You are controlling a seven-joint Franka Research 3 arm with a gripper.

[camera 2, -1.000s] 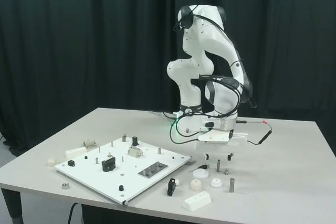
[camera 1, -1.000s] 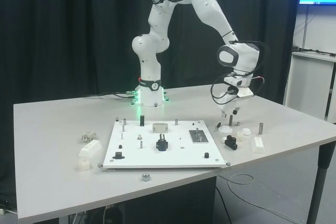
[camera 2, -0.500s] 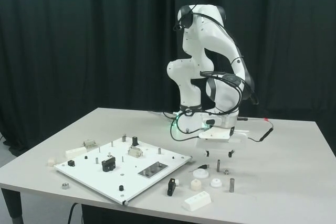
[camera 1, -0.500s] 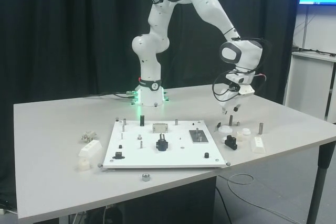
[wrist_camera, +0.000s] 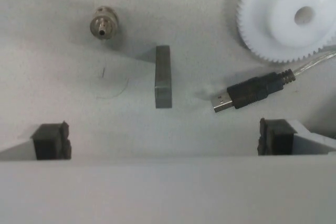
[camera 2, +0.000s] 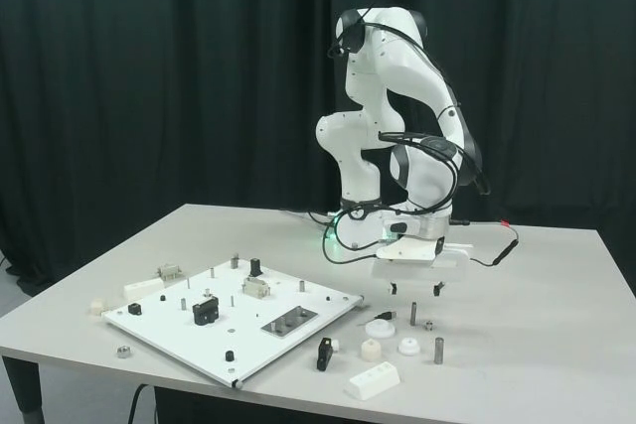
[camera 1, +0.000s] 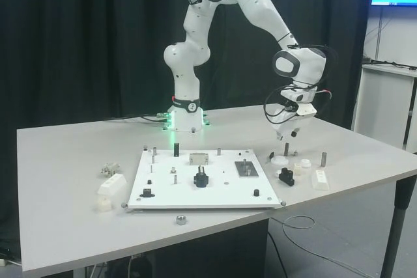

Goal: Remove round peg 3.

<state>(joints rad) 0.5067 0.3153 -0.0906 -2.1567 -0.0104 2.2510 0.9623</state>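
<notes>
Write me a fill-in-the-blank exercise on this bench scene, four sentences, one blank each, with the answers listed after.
1. The gripper hangs over the grey table with its fingers ____.
2. In the wrist view, the toothed white part beside the USB plug is a ____.
3. The white board lies on the table in front of the arm's base, which glows ____.
4. The peg between the fingertips stands on the ____, not on the board.

Answers: open; gear; green; table

- White arm (camera 1: pixel 247 4) arching across upper centre of frame.
- Claw (camera 1: pixel 290 133) hanging right of centre, above small parts.
- White board (camera 1: pixel 195 183) lying mid-frame on grey bench (camera 1: pixel 65 161).
</notes>
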